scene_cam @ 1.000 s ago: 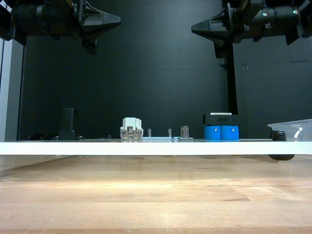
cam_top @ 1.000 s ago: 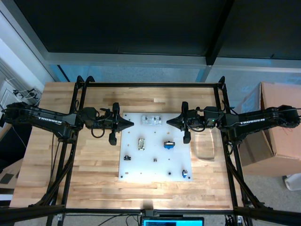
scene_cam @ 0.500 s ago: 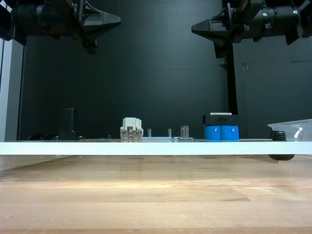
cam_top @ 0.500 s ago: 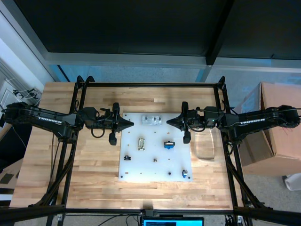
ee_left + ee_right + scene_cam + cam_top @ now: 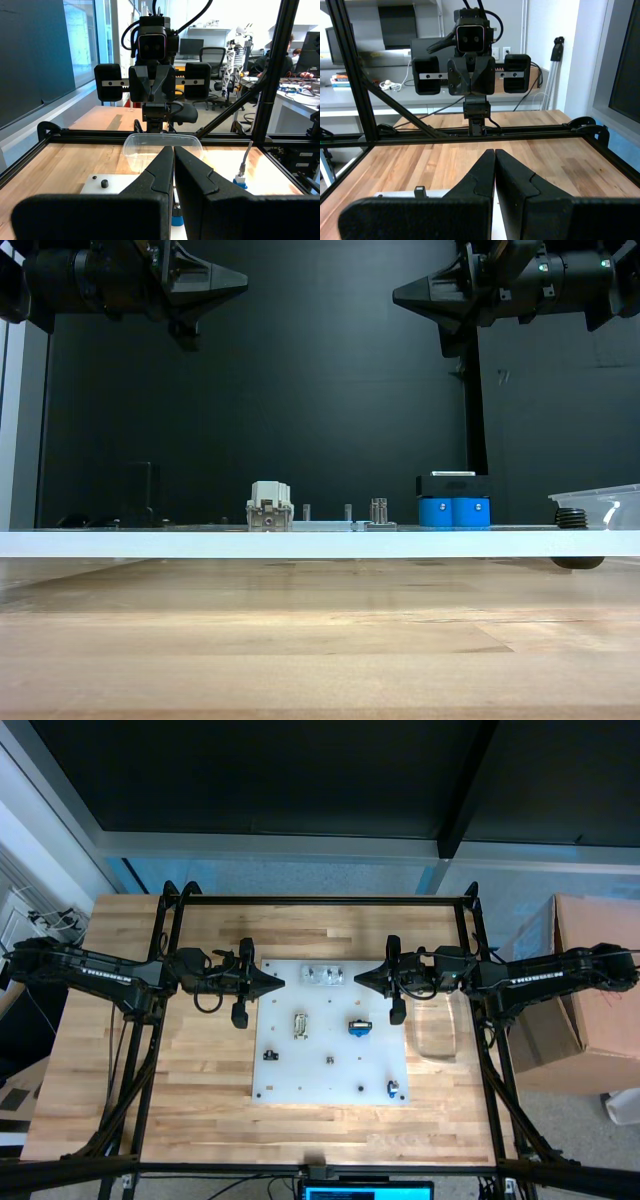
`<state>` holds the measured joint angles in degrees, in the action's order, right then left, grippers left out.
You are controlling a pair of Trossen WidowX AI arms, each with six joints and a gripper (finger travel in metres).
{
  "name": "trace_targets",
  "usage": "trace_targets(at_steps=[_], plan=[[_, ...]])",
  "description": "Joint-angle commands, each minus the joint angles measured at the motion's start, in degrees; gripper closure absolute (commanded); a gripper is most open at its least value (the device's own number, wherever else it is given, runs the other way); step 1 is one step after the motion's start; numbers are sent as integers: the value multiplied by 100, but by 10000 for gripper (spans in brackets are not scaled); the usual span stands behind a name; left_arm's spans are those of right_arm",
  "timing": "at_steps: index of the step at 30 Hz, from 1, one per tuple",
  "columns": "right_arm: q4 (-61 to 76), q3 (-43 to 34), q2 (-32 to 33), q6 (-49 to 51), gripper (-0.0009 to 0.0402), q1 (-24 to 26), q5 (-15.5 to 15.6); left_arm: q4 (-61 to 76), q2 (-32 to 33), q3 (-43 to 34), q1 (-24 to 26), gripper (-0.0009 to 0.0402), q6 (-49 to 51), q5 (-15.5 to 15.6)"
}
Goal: Remove the RJ45 connector from the taskboard and place in the container
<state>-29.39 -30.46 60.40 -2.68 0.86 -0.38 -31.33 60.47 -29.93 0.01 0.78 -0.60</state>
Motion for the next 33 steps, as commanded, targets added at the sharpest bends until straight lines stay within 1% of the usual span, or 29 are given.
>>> trace_targets(at_steps=[1,2,5,7,10,15,20,24,29,33], plan=[[713,-188,0,-175,394,-55,-4,0,0,-2,0,393,0,-2],[1067,-284,4,-205,394,-118,-26,0,0,-2,-2,393,0,-2],[1912,-551,13,-278,394,-391,-219,-2,0,-2,-2,393,0,-2],[2531,-785,13,-343,394,-634,-422,0,0,-2,-2,393,0,0],[3602,-1191,13,-612,394,-1043,-673,-2,0,-2,0,393,0,-2],[5298,-1784,13,-1193,394,-1814,-1211,-2,0,-2,0,393,0,0],[6435,-2164,13,-1910,394,-2605,-1578,0,0,-2,-2,393,0,-2],[7184,-2376,144,-2470,394,-3073,-1617,-2,0,-2,-2,393,0,0],[7696,-2623,564,-2931,394,-3563,-1600,-2,0,-2,0,393,0,-2],[7928,-2894,1043,-3176,393,-3794,-1368,-2,0,-2,-2,393,0,-2]])
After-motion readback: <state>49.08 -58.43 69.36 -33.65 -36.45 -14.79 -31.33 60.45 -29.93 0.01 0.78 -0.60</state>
